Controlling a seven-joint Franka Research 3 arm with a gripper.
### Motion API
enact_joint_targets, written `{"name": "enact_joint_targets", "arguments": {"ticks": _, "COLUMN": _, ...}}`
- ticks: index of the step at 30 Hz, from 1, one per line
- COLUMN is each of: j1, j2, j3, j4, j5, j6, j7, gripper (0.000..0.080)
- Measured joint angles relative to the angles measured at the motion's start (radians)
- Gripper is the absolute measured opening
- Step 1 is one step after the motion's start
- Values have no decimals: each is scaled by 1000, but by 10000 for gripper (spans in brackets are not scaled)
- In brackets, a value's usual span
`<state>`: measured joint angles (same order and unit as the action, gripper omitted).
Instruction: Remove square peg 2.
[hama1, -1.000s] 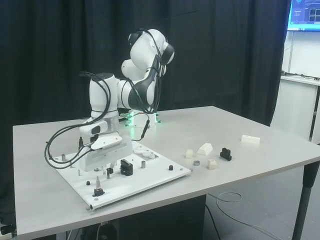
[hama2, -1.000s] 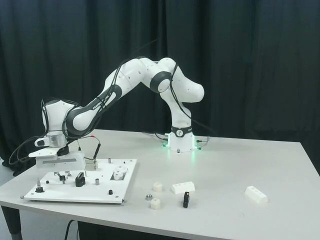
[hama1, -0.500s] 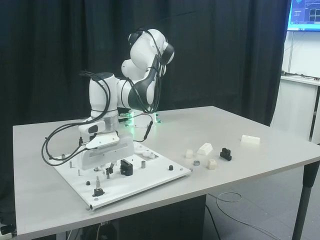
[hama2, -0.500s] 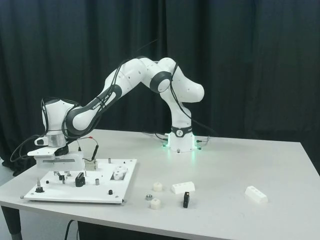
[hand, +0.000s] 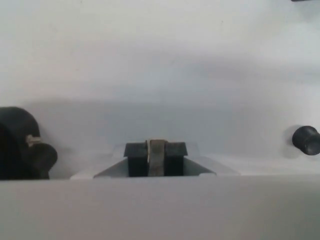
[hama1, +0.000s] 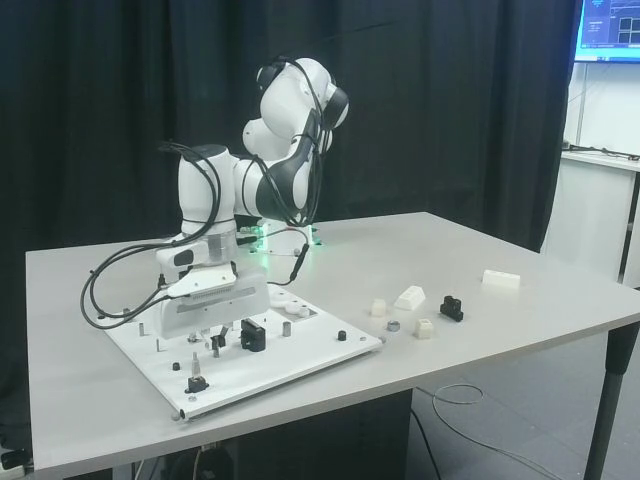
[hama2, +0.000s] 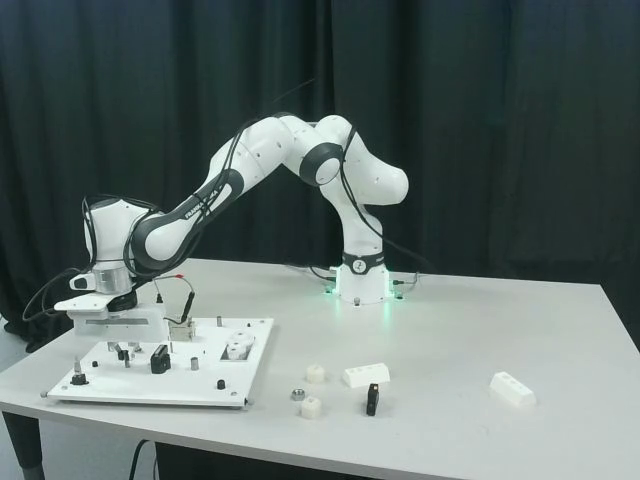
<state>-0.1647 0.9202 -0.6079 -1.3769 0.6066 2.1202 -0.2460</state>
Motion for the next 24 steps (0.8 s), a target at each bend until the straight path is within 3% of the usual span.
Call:
{"name": "enact_joint_targets", "arguments": {"ticks": 11, "j1": 2, "j2": -5, "j3": 0, "j4": 6, "j5": -19, "j6": -8, "j7": -40, "gripper": 65}}
{"name": "enact_joint_targets", "arguments": {"ticks": 24, "j1": 5, "j2": -48, "j3": 0, "j4": 8, "j5": -59, "j6": -33, "j7": -52, "gripper": 65}}
